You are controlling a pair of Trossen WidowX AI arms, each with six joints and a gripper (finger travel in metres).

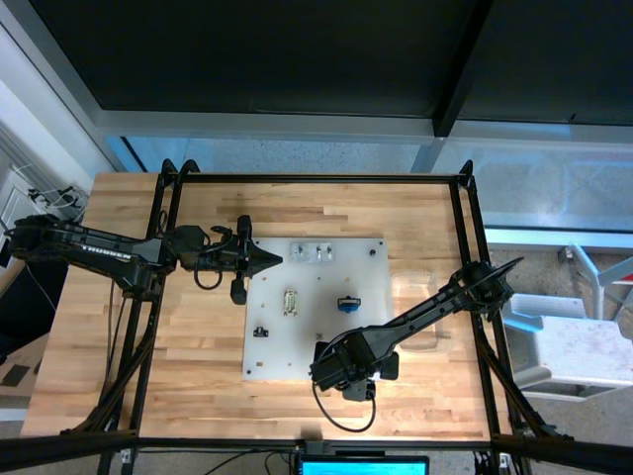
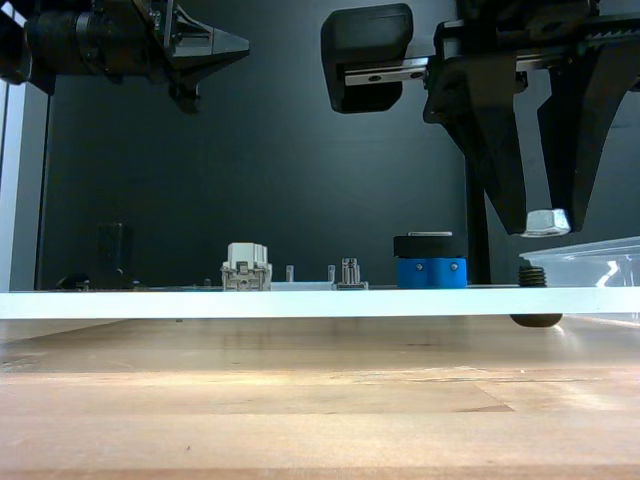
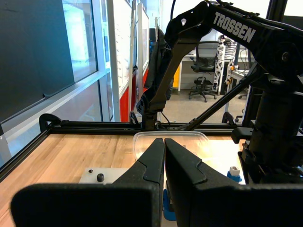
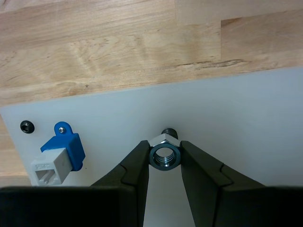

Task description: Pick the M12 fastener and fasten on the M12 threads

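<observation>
At my left, the left gripper (image 1: 269, 259) hangs over the far left edge of the board (image 1: 297, 346), its fingers pressed together on nothing. Along the flat white board I see a pale grey boxy connector (image 2: 246, 270), a small silver post (image 2: 350, 272) and a blue block (image 2: 431, 268) with a black top. None of them stands between nut and stud. Further right, the right gripper (image 2: 545, 222) pinches the nut (image 4: 164, 156), a shiny hexagon with a threaded bore, between its black tapered fingers. The nut hangs just above the stud (image 2: 533, 274), which is black and ribbed, and does not touch it. The clear plastic tray (image 2: 600, 262) sits behind.
</observation>
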